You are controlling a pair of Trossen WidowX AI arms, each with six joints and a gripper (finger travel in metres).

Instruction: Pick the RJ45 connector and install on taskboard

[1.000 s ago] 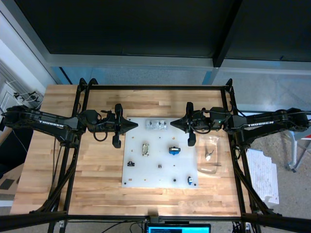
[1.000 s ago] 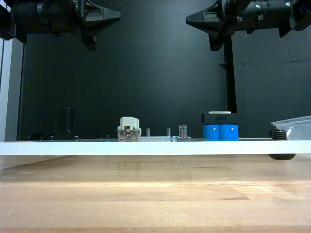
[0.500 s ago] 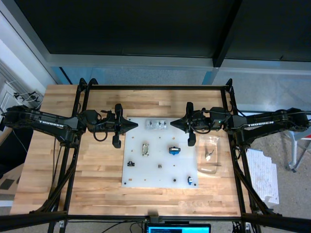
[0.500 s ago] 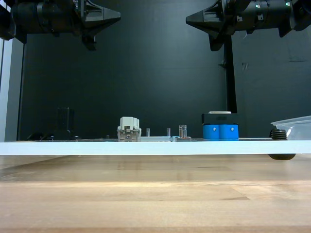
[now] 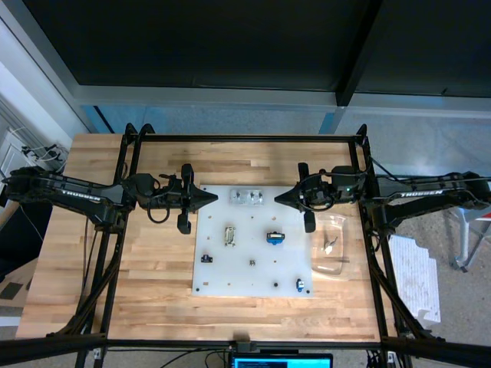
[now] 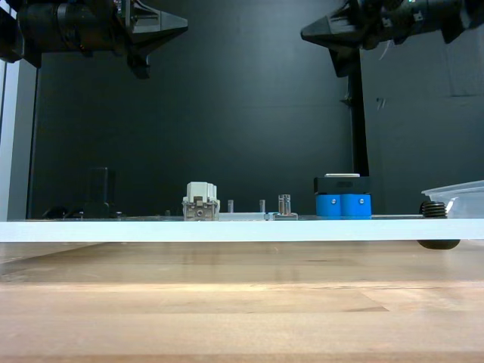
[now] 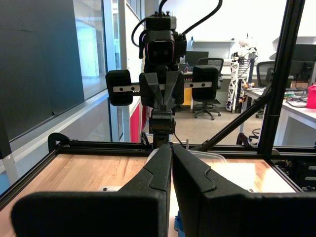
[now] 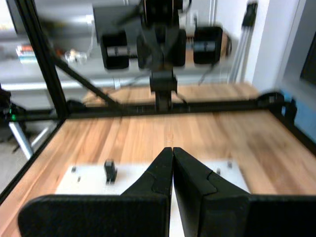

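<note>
We are logging the wooden table, light planks running left to right | taskboard lying flat mid-table | clear tray sitting just beside its right edge | left gripper and right gripper hanging above the taskboard's far corners, fingers pressed together.

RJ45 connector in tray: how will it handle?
Likely light, apt to skid: the RJ45 connector is tiny, loose in the clear tray. Probably fiddly to pinch at that size. The left gripper and right gripper hover shut, high near the taskboard.
</note>
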